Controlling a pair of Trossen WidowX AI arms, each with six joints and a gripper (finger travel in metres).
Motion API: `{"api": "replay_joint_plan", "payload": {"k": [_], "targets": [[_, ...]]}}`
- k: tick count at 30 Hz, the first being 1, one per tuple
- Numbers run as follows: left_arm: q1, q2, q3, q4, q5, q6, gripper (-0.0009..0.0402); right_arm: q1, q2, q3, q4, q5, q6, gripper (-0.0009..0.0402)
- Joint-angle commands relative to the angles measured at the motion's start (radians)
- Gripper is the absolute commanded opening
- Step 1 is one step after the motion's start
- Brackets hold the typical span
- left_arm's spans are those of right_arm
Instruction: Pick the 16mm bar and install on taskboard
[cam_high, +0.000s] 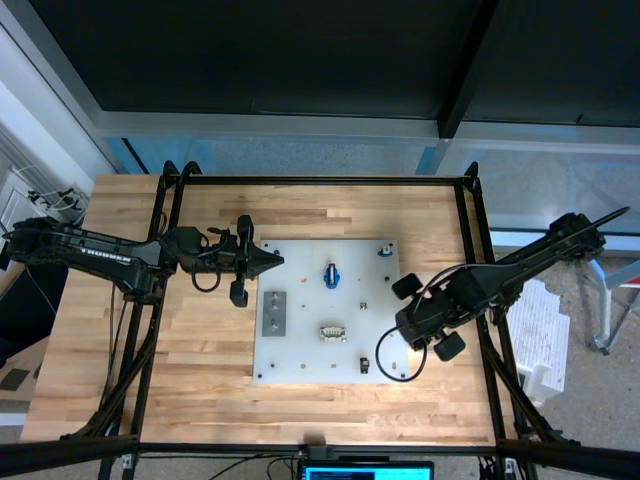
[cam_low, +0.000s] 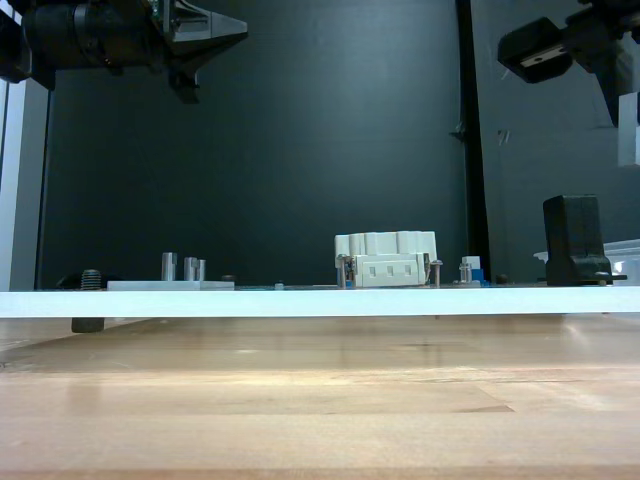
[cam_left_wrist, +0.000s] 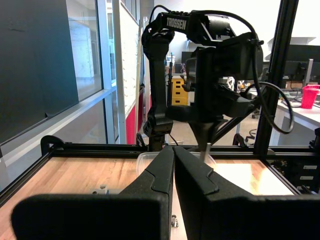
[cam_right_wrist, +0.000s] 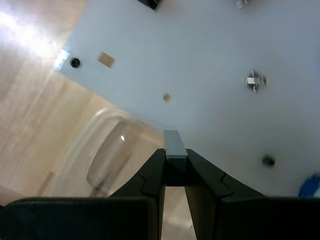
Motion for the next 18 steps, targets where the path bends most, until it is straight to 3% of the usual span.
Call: {"api": "replay_joint_plan", "payload": {"k": [1,14,18], "targets": [[0.000,0.000,0.000,0.000,0.000,0.000,0.0000,0.005,0.028,0.015,0.018,-0.063,-0.094,0.0000],[0.000,0.000,0.000,0.000,0.000,0.000,0.0000,0.049,0.122,0.027,0.087,-0.074,-0.415,0.0000],[0.000,0.000,0.000,0.000,0.000,0.000,0.0000,0.053,0.148,0.027,0.126,-0.098,-0.490,0.0000]]}}
